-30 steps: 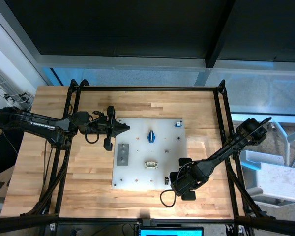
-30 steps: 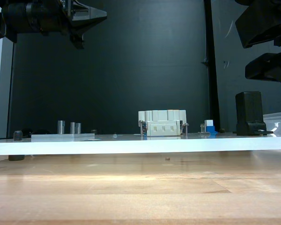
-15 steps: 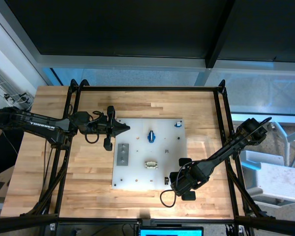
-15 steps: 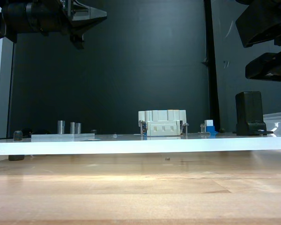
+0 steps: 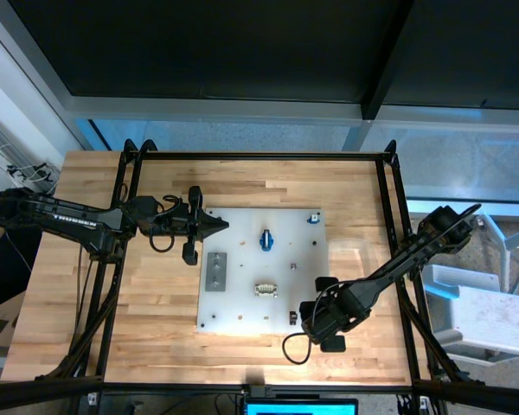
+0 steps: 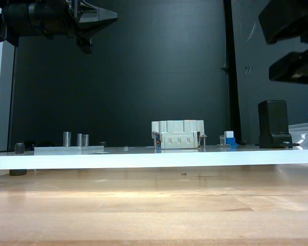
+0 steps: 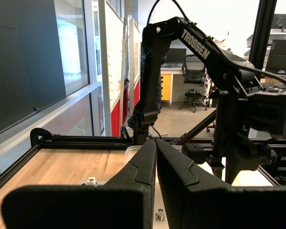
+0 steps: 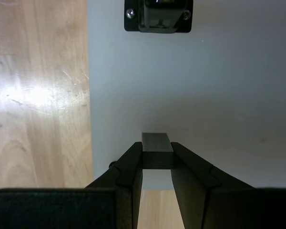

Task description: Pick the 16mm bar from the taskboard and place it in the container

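**A firm pinch over the corner**

High view: the right hand (image 5: 318, 318) hangs over the near right corner of the flat white square taskboard (image 5: 242, 285), and the left hand (image 5: 221, 225) over its far left corner. The clear plastic container (image 5: 356, 252) sits beside its right edge.
Low view: both hands are well above the taskboard.
Left wrist view: fingers (image 7: 138, 167) pressed together.
Right wrist view: fingers (image 8: 131, 162) pinch the short grey metal 16mm bar (image 8: 157, 151) over that near corner.

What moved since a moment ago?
The right pincer, clamped on the little grey bar, lifted slightly above the white board. The left pincer stayed parked, shut, up by the board's far left corner. Nothing else moved.
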Motion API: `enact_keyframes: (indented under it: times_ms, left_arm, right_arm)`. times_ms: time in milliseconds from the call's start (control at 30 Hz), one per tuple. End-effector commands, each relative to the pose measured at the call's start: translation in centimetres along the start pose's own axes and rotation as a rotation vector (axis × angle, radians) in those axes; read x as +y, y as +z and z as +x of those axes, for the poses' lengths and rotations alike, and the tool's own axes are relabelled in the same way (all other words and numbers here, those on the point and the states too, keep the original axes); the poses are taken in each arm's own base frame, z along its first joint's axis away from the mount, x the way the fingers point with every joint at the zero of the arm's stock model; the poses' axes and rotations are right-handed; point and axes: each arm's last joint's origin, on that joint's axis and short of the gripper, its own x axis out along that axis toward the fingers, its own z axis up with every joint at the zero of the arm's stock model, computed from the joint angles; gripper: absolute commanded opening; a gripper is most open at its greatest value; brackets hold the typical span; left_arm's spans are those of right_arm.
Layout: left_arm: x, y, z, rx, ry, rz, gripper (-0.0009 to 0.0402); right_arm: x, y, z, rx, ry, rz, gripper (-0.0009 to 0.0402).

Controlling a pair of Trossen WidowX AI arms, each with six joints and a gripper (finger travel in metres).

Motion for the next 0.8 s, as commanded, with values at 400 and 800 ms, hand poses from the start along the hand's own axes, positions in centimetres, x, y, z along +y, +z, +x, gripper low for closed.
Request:
enact_keyframes:
  times_ms: [400,800]
  left_arm:
    - [0.0,0.0,0.0,0.0,0.0,0.0,0.0]
    - [0.0,0.0,0.0,0.0,0.0,0.0,0.0]
  right_arm:
    - [-0.1,0.5,-3.8,0.006,-0.007,-0.001,0.0018]
    - [-1.0,0.4,-7.2,-0.039,-0.007,-0.005,0.0018]
